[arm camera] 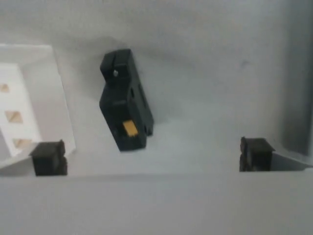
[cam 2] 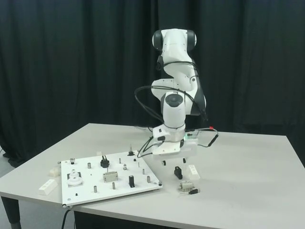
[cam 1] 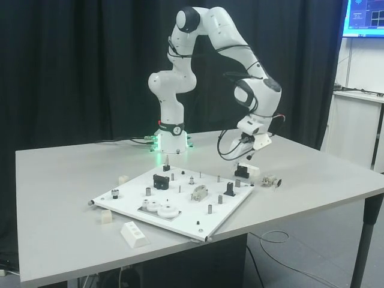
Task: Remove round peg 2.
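1. Gripper state: the white arm's 2-finger gripper (arm camera: 151, 156) hangs released, its 2 black fingertips wide apart and holding nothing. It hovers above the bare grey table (cam 2: 248, 162), off the board's far corner.
2. Directly below lies a small black plastic block (arm camera: 124, 100) on the tabletop, beside a white rectangular block (arm camera: 22, 112).
3. Task item: round peg 2 is judged to be 1 of the short upright pegs on the flat white assembly board (cam 1: 174, 201), well apart from the gripper. Which peg it is cannot be told.
4. Risk: with several similar pegs standing close together, a descent on the wrong peg is likely.
5. Risk: an off-centre close could tilt the peg and jam it in its hole.
6. Risk: travel toward the board could strike the black block.
7. Hidden: the wrist view does not include the board. No peg labels are legible.
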Robot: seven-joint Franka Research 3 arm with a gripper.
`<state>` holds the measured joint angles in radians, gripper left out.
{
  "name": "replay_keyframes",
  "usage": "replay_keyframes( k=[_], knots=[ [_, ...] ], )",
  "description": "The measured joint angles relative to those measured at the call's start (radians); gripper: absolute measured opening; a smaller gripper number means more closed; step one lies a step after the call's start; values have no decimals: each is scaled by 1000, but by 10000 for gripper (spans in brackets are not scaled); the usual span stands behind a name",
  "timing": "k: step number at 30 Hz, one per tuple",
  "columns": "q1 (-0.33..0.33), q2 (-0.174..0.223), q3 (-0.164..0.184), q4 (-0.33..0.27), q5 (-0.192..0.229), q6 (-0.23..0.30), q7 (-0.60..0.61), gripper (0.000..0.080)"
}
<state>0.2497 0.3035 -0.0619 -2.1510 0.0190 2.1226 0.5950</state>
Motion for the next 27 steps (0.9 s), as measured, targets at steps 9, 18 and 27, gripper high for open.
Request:
replay_keyframes(
  k=[9, 18, 27],
  knots=[
    [0, -38, 0, 72, -41, -117, 22, 794],
    [0, -52, 0, 105, -65, -157, 30, 800],
    [0, -53, 0, 112, -78, -162, 30, 800]
  ],
)
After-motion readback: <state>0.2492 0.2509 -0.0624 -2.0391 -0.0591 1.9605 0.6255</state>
